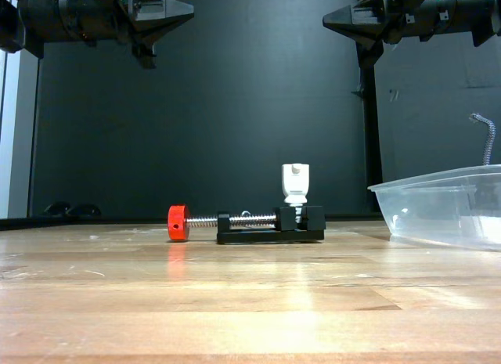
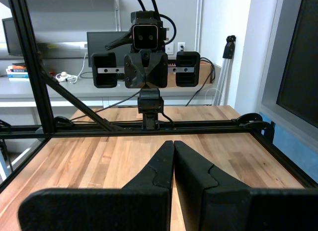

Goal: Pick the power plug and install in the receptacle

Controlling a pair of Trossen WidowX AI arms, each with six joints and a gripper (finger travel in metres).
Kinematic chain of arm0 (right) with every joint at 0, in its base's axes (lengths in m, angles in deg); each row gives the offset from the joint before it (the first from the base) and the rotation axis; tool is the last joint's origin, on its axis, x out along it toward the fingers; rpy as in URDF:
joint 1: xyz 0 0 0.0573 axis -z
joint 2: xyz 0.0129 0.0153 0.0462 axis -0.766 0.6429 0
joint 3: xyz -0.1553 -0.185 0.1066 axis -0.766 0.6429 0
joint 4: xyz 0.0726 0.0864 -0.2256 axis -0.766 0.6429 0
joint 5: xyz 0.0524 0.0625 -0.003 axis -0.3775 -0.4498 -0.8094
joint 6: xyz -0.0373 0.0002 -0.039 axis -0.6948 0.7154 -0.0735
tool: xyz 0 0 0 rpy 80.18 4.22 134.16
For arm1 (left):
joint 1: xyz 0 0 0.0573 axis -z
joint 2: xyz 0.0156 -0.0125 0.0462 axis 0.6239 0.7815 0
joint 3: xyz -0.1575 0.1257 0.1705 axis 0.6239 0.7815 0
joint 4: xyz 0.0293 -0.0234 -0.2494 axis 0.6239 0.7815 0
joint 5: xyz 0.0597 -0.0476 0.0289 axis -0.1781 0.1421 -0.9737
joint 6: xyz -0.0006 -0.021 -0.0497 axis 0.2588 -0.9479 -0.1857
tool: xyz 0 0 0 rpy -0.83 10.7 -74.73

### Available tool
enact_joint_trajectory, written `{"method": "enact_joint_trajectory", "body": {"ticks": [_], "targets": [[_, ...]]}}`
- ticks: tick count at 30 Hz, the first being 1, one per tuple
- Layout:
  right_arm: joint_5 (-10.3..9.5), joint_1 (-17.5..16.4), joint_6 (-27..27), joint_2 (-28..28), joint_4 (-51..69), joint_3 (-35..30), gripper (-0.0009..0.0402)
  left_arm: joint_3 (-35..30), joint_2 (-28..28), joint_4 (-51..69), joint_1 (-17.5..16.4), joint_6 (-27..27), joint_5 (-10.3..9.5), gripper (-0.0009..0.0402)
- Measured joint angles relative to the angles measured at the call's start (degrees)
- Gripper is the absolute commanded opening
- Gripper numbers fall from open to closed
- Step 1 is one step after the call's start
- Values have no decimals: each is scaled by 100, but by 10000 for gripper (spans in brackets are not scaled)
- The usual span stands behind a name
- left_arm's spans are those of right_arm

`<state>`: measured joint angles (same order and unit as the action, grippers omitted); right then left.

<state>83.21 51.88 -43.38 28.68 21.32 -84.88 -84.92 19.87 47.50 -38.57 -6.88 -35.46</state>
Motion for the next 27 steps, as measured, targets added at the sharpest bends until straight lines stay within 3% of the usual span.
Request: {"method": "enact_joint_trajectory", "body": {"ticks": [23,27], "targets": [[0,-4,-2,-2,-11,0,0,0,-2,0,-2,0,2,0],[-157,-4,-2,-20,15,0,0,0,-2,0,-2,-2,0,0]]}}
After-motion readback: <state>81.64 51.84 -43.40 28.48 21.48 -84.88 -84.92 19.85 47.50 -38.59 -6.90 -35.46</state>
